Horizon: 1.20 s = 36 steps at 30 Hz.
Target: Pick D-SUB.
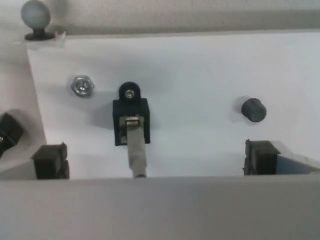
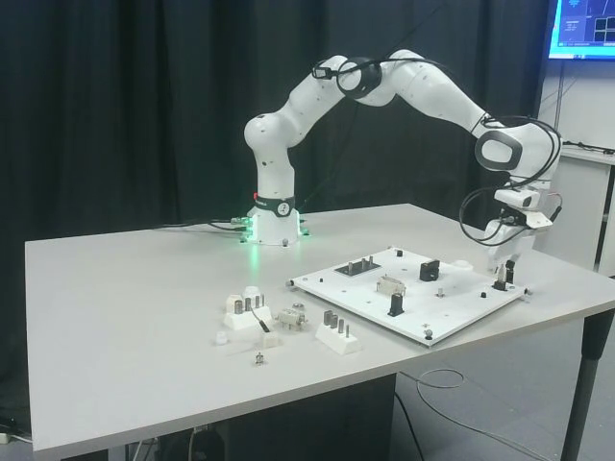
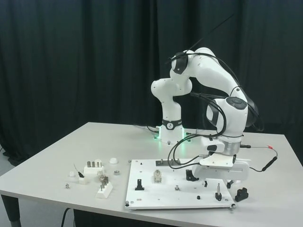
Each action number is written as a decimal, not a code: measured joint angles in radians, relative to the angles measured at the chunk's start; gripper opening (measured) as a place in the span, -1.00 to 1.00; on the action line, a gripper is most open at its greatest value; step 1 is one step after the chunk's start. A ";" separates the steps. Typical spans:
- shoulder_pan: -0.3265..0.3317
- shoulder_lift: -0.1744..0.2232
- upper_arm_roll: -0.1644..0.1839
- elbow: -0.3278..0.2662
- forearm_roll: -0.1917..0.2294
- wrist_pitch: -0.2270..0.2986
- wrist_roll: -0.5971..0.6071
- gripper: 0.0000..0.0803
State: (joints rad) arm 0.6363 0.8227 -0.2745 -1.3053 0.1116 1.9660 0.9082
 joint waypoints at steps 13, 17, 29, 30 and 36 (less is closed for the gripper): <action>-0.004 -0.004 0.000 0.002 0.000 -0.005 -0.001 0.99; -0.004 -0.004 0.000 0.002 0.001 -0.005 -0.001 0.99; -0.004 -0.005 -0.008 0.011 0.001 -0.011 -0.009 0.99; -0.004 -0.005 -0.008 0.012 0.001 -0.013 -0.009 0.99; -0.004 -0.008 -0.010 0.029 0.001 -0.038 -0.009 0.99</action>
State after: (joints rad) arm 0.6319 0.8147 -0.2849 -1.2759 0.1128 1.9281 0.8991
